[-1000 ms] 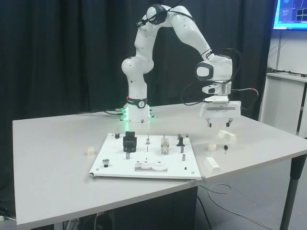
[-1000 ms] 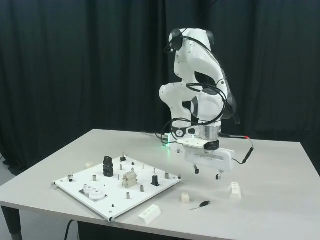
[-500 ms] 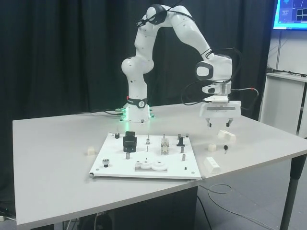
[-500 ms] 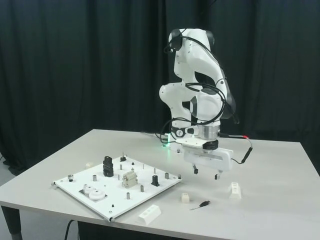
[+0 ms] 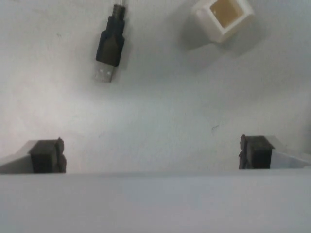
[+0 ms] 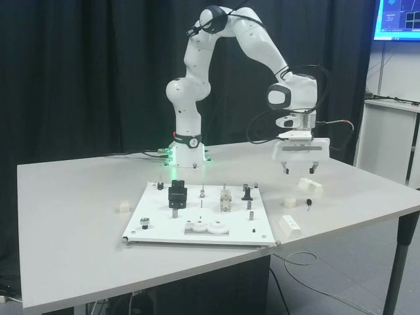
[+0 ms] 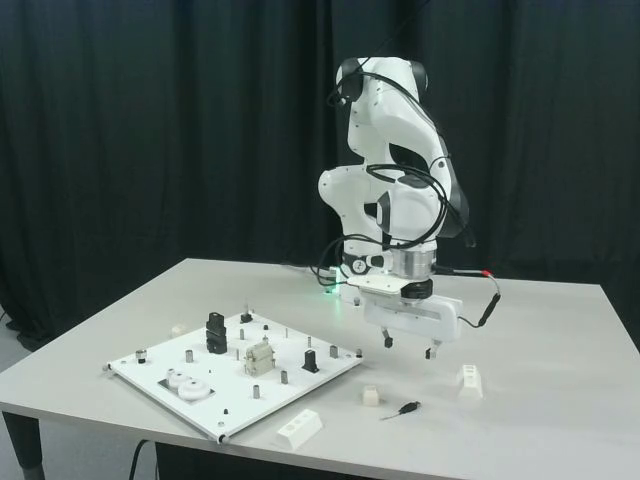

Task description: Remove square peg 3.

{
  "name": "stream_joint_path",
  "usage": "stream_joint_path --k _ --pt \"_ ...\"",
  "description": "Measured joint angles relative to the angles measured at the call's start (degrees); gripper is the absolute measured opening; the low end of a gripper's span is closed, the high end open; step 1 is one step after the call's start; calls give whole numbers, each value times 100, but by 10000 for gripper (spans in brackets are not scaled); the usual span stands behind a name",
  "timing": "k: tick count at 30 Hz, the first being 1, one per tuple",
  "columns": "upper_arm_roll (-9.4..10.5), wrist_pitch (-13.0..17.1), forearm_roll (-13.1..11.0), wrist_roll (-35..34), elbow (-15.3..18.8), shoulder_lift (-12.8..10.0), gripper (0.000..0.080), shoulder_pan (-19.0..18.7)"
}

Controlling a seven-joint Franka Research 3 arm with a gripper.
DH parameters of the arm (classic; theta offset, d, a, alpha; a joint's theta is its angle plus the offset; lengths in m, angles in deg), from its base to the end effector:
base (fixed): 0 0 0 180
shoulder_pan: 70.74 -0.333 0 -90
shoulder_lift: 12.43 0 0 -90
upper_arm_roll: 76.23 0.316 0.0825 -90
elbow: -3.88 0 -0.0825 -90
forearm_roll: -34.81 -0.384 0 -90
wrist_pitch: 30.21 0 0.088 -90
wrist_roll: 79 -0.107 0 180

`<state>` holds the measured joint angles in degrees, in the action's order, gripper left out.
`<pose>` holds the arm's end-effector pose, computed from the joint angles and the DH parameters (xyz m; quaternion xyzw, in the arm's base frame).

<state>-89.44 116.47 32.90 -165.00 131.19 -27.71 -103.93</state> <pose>0.5241 0.1903 0.2646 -0.8331 0.5513 -0.0400 0.0194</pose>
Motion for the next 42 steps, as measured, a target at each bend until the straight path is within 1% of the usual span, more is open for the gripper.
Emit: stream_joint_path --k 12,19,24,32,42 --pt "-28 0 21 0 -79 0 800 120" --pt "-68 -15 123 16 -165 0 800 303" --pt "-80 -57 272 60 -234 0 800 501" --pt "-82 -110 429 274 -363 0 800 903" --pt "-82 -205 475 544 -479 0 800 1415"
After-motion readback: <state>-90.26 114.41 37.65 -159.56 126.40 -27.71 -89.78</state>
